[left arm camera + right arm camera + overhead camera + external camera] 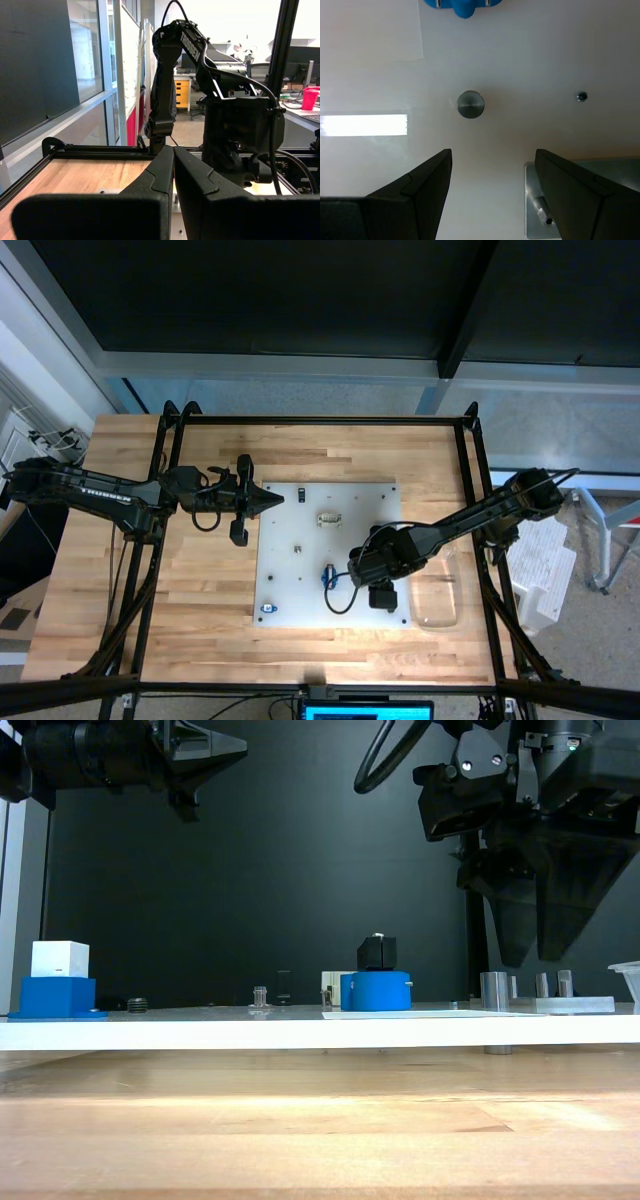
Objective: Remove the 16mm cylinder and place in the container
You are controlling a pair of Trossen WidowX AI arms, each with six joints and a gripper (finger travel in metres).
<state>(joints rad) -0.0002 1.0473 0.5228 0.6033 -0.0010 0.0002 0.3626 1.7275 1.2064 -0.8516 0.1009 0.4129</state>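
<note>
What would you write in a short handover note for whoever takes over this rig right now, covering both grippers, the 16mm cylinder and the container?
Left gripper: shut, empty, parked in the air by the left edge of the white board.
Right gripper: open, empty, hovering over the board close to the 16mm cylinder, not touching it.
16mm cylinder: upright in the board.
Container: on the table just right of the board; nothing visible in it.
Done: approach only.
Left: lower, grip the cylinder, lift it out, release it in the container.
</note>
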